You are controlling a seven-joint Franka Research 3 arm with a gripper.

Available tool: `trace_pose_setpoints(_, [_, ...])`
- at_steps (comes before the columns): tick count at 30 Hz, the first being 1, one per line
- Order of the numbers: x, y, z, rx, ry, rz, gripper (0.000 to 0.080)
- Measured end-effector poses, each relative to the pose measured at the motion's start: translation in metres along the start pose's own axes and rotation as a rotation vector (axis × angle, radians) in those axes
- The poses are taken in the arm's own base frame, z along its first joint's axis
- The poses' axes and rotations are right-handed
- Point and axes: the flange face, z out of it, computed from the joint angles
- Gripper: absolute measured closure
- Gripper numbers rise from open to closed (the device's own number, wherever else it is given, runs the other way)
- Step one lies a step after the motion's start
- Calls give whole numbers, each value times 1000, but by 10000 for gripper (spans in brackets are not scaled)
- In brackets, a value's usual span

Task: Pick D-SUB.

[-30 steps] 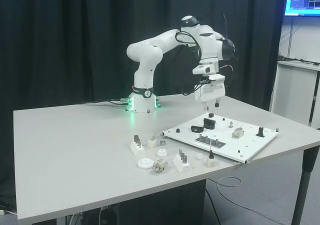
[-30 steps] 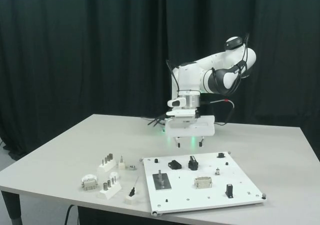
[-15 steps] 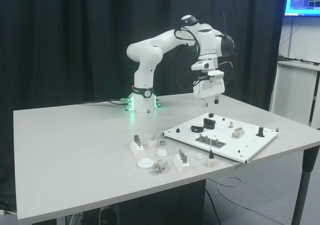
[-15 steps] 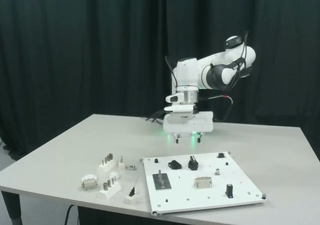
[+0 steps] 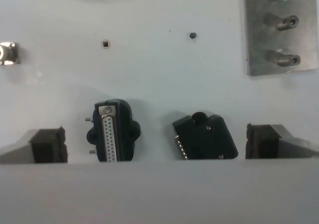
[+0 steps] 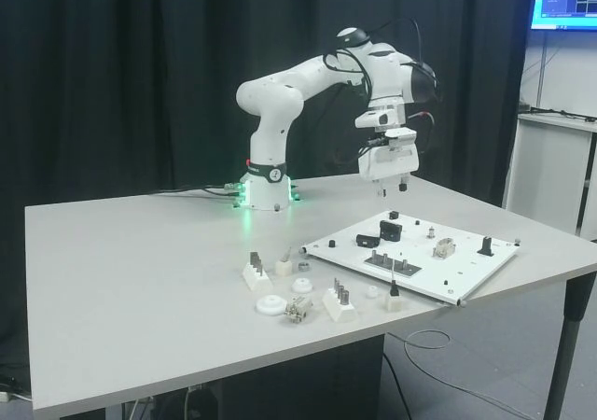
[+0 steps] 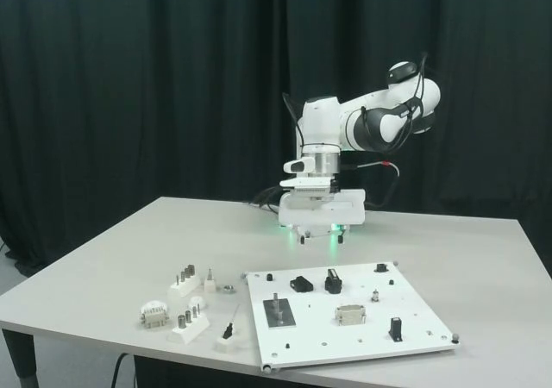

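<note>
The tool [image 7: 321,235] hangs with fingers apart, gripping nothing, above the D-SUB plug [image 5: 113,131] on the white board [image 7: 423,319].

The grey table [image 6: 121,252] and the white jointed arm [image 6: 280,89] are seen from one front corner in the first room view, at a distance. The same table [image 7: 129,250] and arm [image 7: 371,125] are faced squarely from the front in the second. The white square board [image 5: 149,69] is viewed closely from above in the wrist view.
</note>
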Motion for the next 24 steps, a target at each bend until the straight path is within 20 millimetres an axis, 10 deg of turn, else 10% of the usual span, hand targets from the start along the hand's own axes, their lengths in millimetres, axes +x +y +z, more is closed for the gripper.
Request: trace_pose_setpoints(24, [27,17,-8,-13,39,259,3])
